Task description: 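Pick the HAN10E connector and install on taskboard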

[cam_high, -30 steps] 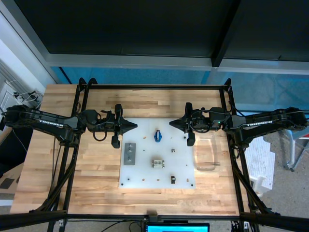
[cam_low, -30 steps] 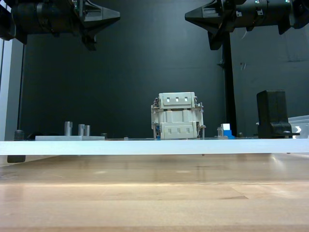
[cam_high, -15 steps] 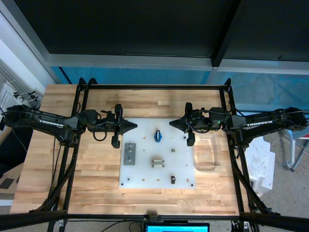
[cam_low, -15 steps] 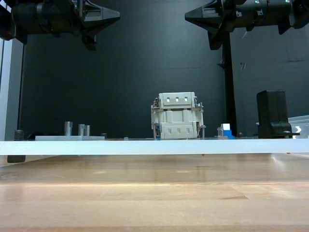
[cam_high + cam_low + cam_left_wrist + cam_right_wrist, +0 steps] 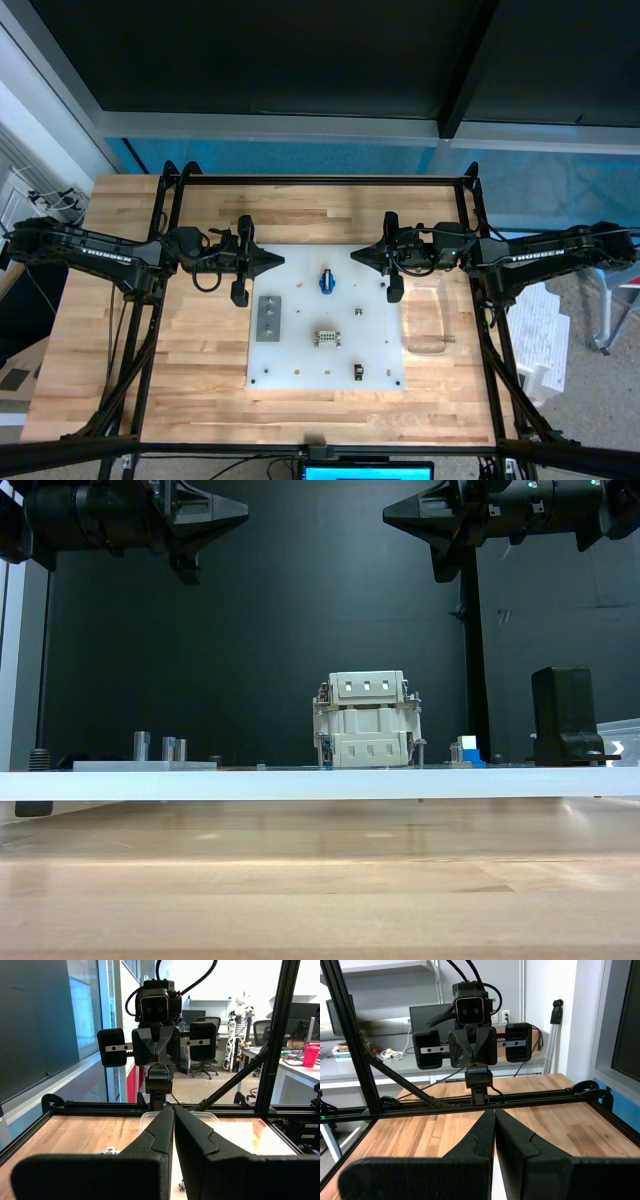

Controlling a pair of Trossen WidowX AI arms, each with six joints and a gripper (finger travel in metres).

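Starting nearest: flat white rectangular taskboard [image 5: 300, 365] with small holes, lying on the light wooden table [image 5: 150, 350]. Small black plastic piece [image 5: 359, 372] close to its near edge. A bit further back and to the left, standing on the board around its middle and apart from everything else, the small pale grey-beige rectangular HAN10E connector [image 5: 327, 339]. From above, shows rows of tiny contact dots and silvery metal ends. From table height, looks like two stacked tiers, with three little square windows across the upper one and metal bits down both sides. Not held by anything.

Off to its left, a plain grey metal block [image 5: 269, 317] with short pegs on top. Further back, a small blue part [image 5: 327, 281]. Clear plastic tray [image 5: 428, 320] just beside the board's right edge.

Further back again and well above all that: left gripper [image 5: 276, 260] hanging over the board's far left corner, pointing inward, arm stretched out roughly level. Fingers pressed together, nothing between them. Mirror image for the right gripper [image 5: 358, 256], over the far edge to the right of the blue part, pointing left, fingers likewise squeezed tight on nothing. Tips facing each other, well apart.
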